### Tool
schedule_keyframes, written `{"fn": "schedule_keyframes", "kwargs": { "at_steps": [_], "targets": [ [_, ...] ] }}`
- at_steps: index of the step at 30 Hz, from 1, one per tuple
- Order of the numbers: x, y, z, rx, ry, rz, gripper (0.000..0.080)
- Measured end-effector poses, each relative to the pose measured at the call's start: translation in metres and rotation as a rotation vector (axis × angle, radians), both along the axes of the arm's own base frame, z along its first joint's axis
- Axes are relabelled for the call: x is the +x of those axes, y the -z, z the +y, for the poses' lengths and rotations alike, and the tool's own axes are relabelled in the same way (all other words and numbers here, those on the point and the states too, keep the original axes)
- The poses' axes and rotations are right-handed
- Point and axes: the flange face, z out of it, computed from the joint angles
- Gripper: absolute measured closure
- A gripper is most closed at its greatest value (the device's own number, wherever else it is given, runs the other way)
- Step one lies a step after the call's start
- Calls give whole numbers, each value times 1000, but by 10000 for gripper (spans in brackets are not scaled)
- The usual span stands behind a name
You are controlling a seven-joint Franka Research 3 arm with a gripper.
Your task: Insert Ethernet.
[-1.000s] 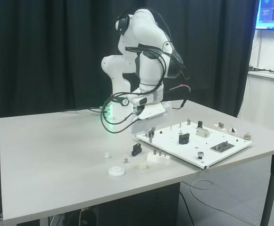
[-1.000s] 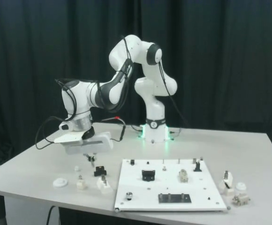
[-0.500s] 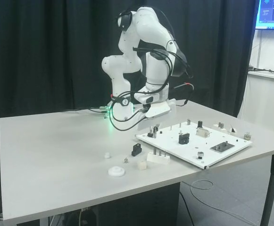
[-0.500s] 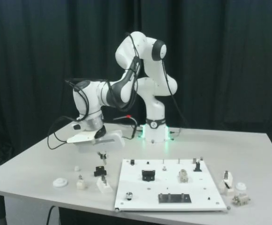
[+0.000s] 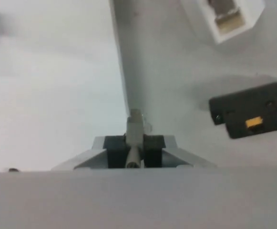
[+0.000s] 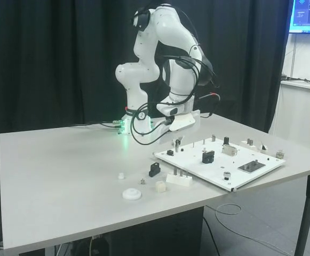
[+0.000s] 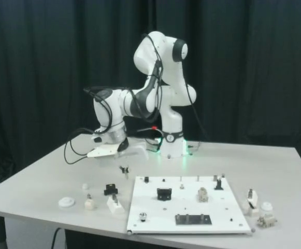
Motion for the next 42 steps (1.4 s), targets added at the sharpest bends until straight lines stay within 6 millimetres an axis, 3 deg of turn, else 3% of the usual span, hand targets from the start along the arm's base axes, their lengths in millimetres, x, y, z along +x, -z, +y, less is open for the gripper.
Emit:
{"fn": "schedule_keyframes", "kwargs": {
  "at_steps": [27,42],
  "targets": [
    [-67,8,33,-42,-101,-59,732],
    [-98,11,41,-48,-130,-108,732]
  ]
}}
